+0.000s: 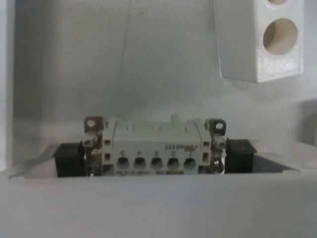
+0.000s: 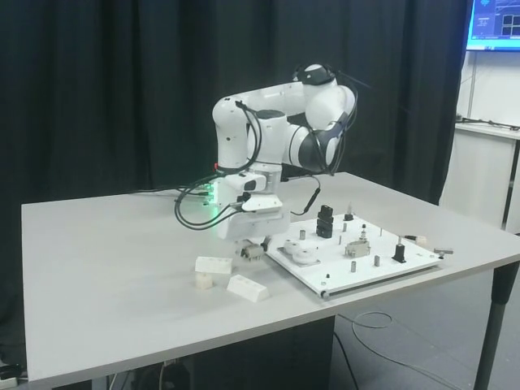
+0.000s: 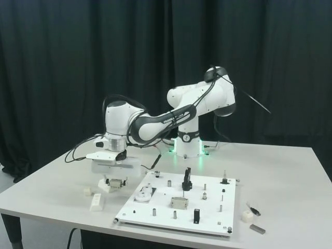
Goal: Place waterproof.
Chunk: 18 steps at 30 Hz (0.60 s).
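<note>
I am seeing the gripper point(image 1: 155, 159) holding the connector point(image 1: 155, 151), its two black fingers point(image 1: 68, 157) clenching it from either side. The connector is hanging just above the grey tabletop point(image 2: 106, 268), beside the white board point(image 3: 207, 218) and not touching it. The lower part of the connector is cut off in the wrist view by the gripper's own body, and I am counting five round holes across its face; the small markings above them are too faint to read. I am counting two white blocks point(image 2: 213, 269) lying on the tabletop near the gripper, and the wrist view is showing only a corner of one, with two round holes.
</note>
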### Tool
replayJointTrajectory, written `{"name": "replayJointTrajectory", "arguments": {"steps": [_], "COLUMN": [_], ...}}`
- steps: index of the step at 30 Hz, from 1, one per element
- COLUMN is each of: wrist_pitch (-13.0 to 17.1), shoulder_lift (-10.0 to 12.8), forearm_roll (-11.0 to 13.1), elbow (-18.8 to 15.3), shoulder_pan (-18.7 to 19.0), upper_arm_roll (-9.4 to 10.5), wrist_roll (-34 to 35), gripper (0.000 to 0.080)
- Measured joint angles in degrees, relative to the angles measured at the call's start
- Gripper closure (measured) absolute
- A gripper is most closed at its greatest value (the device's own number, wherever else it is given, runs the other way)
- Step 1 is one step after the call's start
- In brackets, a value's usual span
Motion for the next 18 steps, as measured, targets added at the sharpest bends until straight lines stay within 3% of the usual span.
{"name": "replayJointTrajectory", "arguments": {"steps": [11,18], "wrist_pitch": [2.54,3.09], "shoulder_lift": [0.16,0.52], "forearm_roll": [1.54,1.57], "elbow": [0.58,1.14], "shoulder_pan": [-1.38,-1.90], "upper_arm_roll": [2.40,2.80], "wrist_roll": [-0.88,-0.91], "gripper": [0.0186,0.0186]}}
